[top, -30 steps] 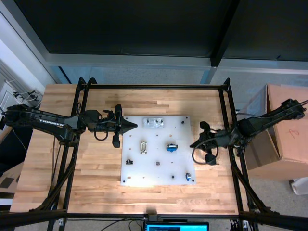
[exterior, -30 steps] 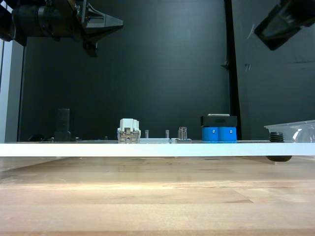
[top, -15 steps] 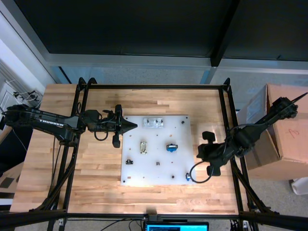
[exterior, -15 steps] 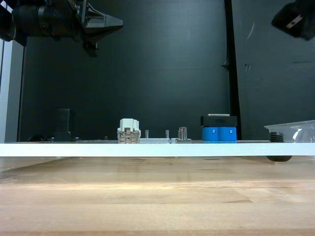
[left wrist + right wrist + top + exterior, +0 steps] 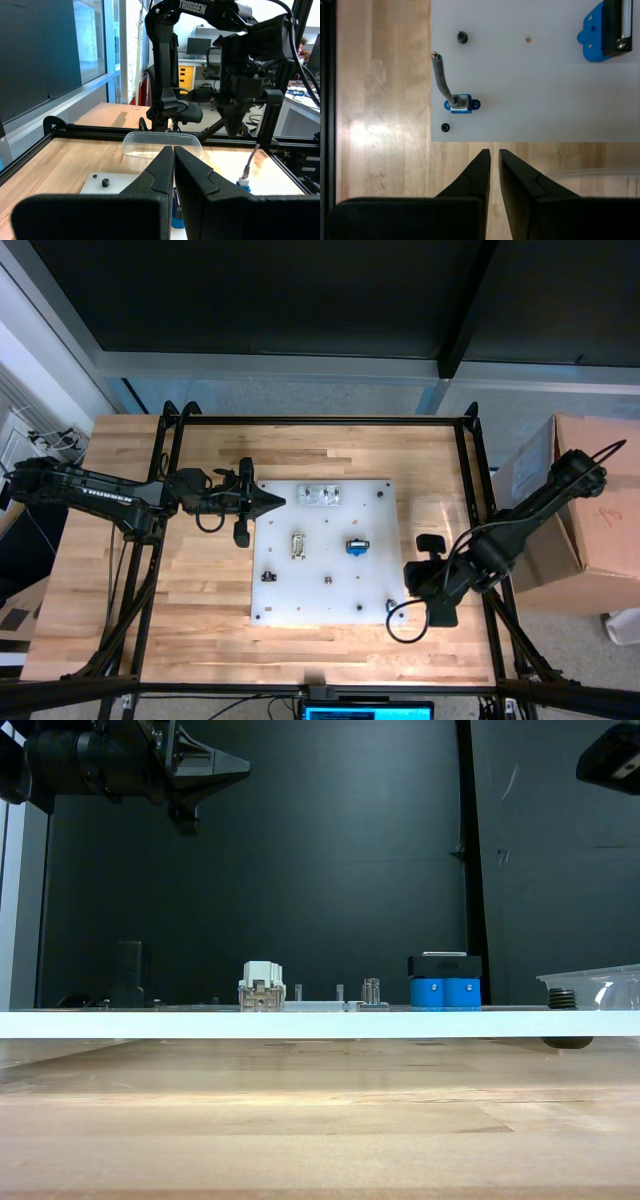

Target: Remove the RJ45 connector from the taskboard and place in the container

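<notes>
Right gripper (image 5: pixel 494 151) has travelled toward the table's near edge and now hangs pointing down over bare wood just off the right edge of the taskboard (image 5: pixel 310 590), its fingers drawn to a narrow slit with nothing between them. Near it, the RJ45 connector (image 5: pixel 457 103) sits in its blue seat at the board's near right corner, apparently fully in, though that is hard to judge from straight above; a short grey cable stub curves away from it. Left gripper (image 5: pixel 279 502) has not shifted: it hovers high above the board's left edge, fingers pressed together, empty. Beside the board's right edge lies the clear container (image 5: pixel 145 147).
</notes>
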{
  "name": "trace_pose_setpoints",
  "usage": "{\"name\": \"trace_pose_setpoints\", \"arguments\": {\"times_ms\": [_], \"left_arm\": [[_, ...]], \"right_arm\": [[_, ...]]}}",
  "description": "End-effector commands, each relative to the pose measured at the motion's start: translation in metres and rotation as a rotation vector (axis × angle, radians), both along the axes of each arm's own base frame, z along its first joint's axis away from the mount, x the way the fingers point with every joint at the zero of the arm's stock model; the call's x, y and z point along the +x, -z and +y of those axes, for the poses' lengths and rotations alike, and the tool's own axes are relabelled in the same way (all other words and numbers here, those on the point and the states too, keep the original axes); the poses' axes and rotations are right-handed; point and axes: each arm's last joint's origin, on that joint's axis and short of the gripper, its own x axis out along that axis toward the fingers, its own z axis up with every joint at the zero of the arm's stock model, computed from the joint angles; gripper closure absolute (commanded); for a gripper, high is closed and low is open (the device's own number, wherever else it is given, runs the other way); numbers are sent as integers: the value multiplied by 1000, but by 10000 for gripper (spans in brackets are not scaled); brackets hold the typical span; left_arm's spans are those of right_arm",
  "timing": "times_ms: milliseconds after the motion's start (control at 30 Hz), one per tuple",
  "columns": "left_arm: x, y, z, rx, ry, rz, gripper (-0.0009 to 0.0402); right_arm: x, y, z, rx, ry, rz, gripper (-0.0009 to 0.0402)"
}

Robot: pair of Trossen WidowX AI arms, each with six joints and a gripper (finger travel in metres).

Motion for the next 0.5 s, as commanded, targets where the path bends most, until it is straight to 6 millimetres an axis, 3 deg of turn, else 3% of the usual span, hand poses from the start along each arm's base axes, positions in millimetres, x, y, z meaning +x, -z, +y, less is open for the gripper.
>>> {"name": "trace_pose_setpoints", "arguments": {"times_ms": [33, 500], "left_arm": [[0, 0, 0, 0, 0, 0, 393], [0, 0, 0, 0, 0, 0, 393]], "right_arm": [[3, 6, 4, -12, 8, 16, 338], [18, 21, 17, -2, 4, -10, 210]]}}
